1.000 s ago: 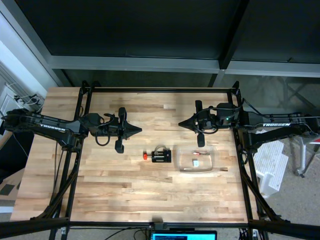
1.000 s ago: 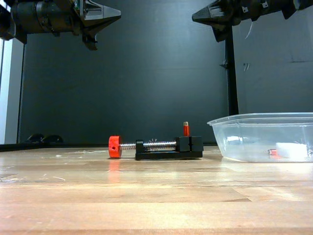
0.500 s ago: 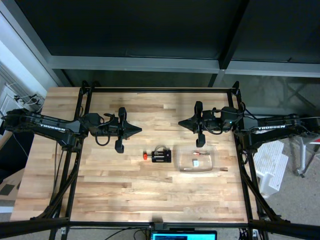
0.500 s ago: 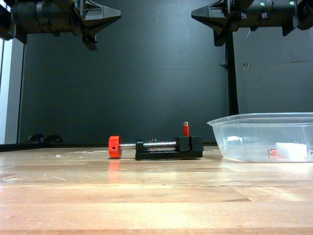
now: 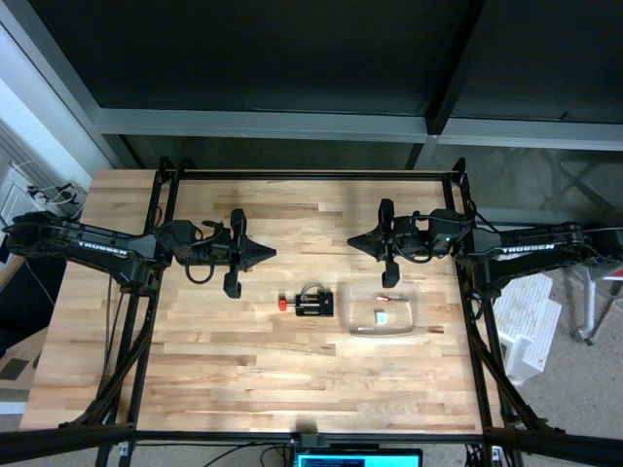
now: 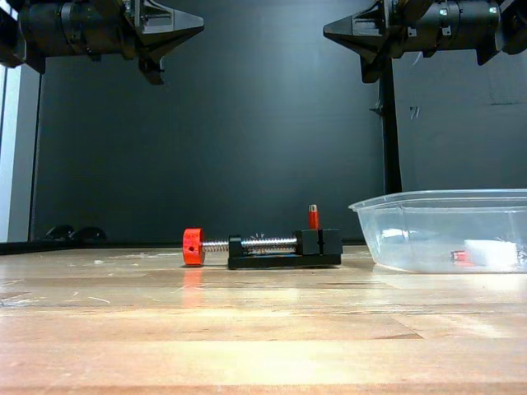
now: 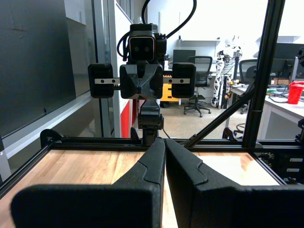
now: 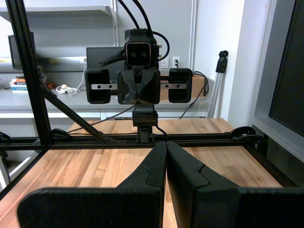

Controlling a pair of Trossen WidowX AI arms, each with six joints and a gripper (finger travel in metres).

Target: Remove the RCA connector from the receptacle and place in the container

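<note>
While both arms hang high above the table (image 5: 195, 370), the plug (image 6: 313, 216) stands upright in the top of the black block (image 6: 284, 247), its metal tip pointing up. It is in the same spot as a second ago. The block lies flat on the wood with its red cap (image 6: 193, 246) at the end away from the tray (image 6: 436, 197), and a silvery arch (image 5: 313, 289) rises on its far side. The clear tray sits just beside the block, on the right arm's side, not touching it. A small reddish piece (image 6: 459, 257) and a small white piece (image 6: 492, 253) lie next to each other on its floor. Block, tray and both pieces have not moved.

The left gripper (image 5: 268, 253) points inward, well above and behind the block, with its fingers (image 7: 154, 161) pressed together on nothing. It is unchanged from the earlier pictures.

The right gripper (image 5: 353, 240) faces it from the other side, above the tray's far edge, its fingers (image 8: 156, 164) also together and empty. Its tip is almost where it was, but the gripper now lies more level than a second ago.
</note>
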